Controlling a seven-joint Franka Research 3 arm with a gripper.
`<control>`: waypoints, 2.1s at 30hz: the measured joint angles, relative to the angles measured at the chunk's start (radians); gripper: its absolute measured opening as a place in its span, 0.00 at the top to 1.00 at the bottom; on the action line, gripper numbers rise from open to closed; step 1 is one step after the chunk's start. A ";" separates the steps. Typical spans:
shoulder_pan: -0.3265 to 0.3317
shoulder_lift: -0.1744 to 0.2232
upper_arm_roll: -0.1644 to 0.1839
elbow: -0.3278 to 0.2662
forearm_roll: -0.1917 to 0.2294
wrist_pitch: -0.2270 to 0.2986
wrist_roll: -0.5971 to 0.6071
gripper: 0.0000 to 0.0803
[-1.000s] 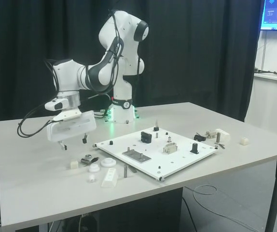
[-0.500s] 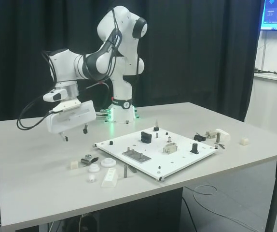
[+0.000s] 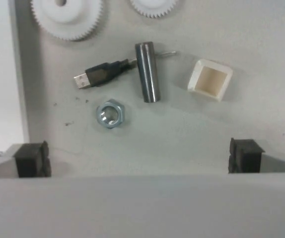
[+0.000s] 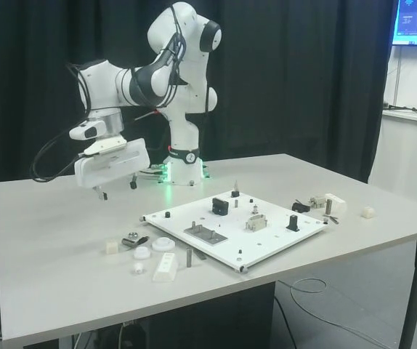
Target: Remove BNC.
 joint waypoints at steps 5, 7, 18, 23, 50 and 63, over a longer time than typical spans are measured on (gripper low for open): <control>0.011 -0.018 0.000 0.000 -0.026 -0.011 0.030 0.00; 0.015 -0.024 -0.001 0.000 -0.034 -0.016 0.044 0.00; 0.036 -0.046 -0.003 0.000 -0.066 -0.022 0.087 0.00; 0.044 -0.051 -0.006 0.000 -0.073 -0.023 0.096 0.00; 0.095 -0.064 -0.028 0.000 -0.105 -0.065 0.220 0.00; 0.125 -0.090 -0.030 -0.007 -0.108 -0.149 0.335 0.00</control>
